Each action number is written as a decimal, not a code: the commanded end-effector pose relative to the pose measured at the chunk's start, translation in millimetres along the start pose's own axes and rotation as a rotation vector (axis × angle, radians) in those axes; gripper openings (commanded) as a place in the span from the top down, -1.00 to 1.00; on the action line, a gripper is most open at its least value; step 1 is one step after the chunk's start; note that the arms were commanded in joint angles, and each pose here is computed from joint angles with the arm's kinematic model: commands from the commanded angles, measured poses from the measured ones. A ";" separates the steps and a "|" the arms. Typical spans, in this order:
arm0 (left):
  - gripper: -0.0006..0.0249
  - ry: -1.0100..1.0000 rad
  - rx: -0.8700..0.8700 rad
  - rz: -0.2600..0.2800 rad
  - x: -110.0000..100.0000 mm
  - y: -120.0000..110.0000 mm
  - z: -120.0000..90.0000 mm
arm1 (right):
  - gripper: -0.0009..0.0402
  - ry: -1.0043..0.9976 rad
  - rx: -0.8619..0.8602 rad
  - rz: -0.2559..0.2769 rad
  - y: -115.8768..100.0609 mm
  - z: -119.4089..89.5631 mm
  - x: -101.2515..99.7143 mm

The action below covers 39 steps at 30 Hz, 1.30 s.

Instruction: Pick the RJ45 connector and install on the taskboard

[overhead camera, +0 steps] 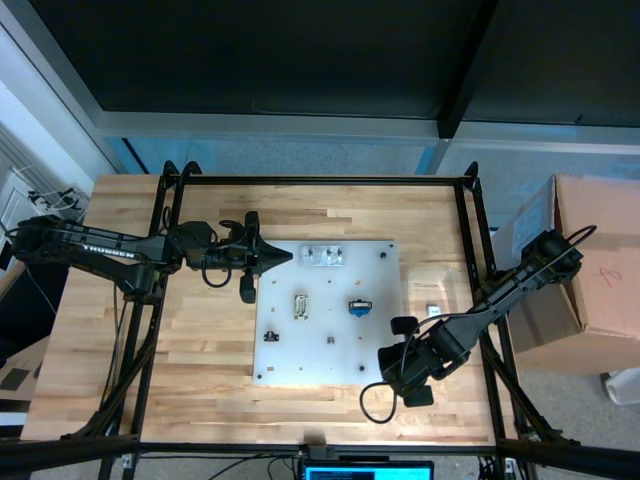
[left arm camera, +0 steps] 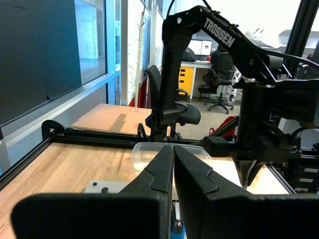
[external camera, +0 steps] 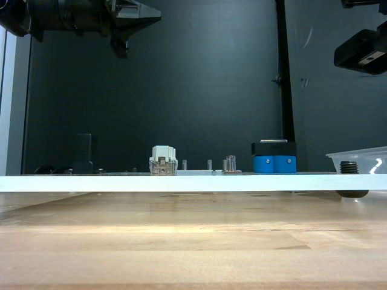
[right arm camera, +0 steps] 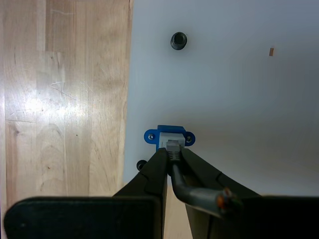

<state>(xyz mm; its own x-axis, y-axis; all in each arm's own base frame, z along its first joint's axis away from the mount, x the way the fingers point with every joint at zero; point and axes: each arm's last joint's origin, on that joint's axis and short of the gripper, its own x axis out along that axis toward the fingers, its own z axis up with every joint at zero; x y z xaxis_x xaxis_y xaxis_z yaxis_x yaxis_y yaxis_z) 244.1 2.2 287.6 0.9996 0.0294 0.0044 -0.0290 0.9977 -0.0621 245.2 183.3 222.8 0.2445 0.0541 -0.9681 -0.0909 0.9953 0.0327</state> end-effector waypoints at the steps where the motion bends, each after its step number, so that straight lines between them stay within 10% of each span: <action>1: 0.95 0.000 0.000 0.000 0.0 0.1 0.0 | 0.61 -0.016 0.001 0.001 0.2 1.3 -2.5; 17: 0.95 0.000 0.000 0.000 0.0 0.1 0.0 | 0.23 -0.034 0.004 0.023 -5.9 -5.3 -23.8; 39: 0.94 0.000 0.000 0.000 0.0 0.0 0.0 | 0.65 -0.164 0.053 0.002 -46.9 -13.6 -72.0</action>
<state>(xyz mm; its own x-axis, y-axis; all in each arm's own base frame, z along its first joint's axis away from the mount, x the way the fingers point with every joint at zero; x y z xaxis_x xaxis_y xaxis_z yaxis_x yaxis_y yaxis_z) 244.0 2.2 287.7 0.9996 0.0294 0.0048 -0.0290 0.9977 -0.0621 218.9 139.5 284.2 0.3802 0.0728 -0.9220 -0.0485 0.9971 0.0588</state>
